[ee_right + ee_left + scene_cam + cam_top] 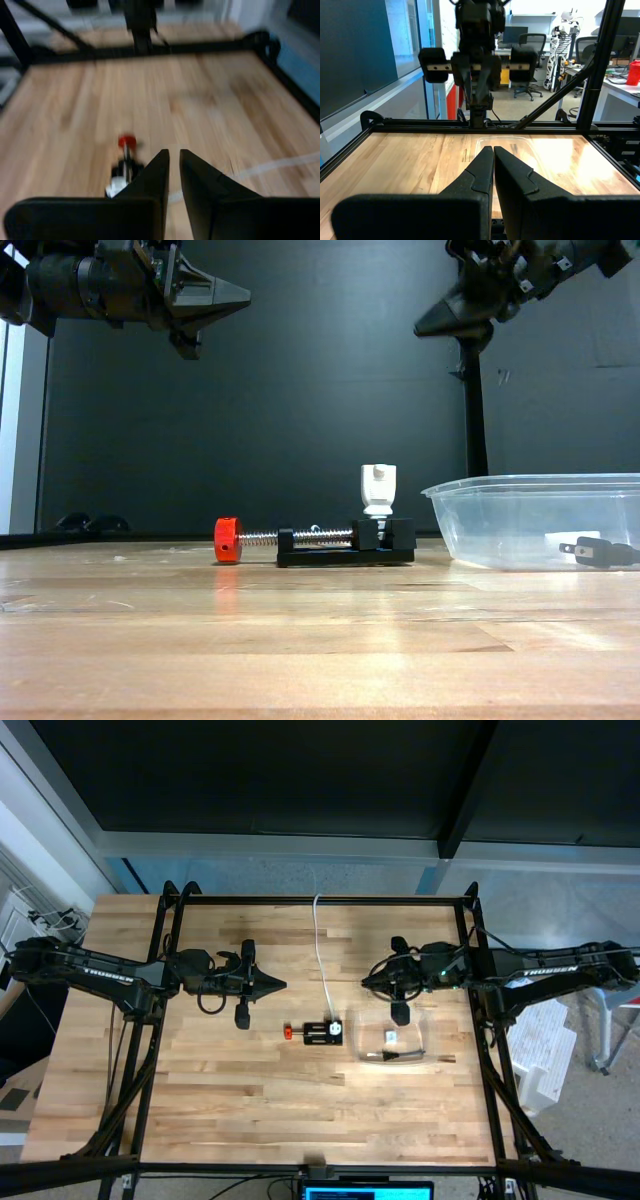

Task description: Remove the power plug from the receptacle and place in the container

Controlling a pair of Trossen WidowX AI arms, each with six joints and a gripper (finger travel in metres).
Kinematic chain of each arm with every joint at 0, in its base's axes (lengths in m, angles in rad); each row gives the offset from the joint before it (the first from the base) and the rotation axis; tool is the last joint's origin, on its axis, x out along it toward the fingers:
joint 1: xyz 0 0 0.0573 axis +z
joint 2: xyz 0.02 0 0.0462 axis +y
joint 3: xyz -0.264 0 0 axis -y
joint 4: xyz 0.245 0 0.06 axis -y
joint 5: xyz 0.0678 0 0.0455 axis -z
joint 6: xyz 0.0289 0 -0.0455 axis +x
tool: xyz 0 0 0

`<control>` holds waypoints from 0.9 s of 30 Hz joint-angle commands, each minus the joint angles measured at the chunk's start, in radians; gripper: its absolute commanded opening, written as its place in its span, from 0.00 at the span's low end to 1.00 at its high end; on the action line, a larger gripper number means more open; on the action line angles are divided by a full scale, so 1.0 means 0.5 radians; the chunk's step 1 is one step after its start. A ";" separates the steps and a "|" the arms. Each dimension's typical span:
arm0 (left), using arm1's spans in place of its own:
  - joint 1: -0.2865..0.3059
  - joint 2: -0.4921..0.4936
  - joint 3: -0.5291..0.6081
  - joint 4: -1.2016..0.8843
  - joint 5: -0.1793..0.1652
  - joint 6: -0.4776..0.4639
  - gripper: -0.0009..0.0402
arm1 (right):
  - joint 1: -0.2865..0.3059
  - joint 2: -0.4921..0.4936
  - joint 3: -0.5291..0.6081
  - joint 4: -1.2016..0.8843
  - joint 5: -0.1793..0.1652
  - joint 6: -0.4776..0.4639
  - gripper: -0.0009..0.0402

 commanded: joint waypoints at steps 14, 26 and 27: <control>0.001 0.001 0.000 0.001 0.000 0.000 0.02 | -0.136 -0.008 -0.439 1.161 -0.134 -0.019 0.02; 0.000 0.001 0.000 0.001 0.001 0.000 0.02 | -0.130 -0.008 -0.526 1.293 -0.181 -0.079 0.02; 0.001 0.001 0.000 0.001 0.000 0.000 0.02 | -0.130 -0.008 -0.526 1.293 -0.182 -0.105 0.02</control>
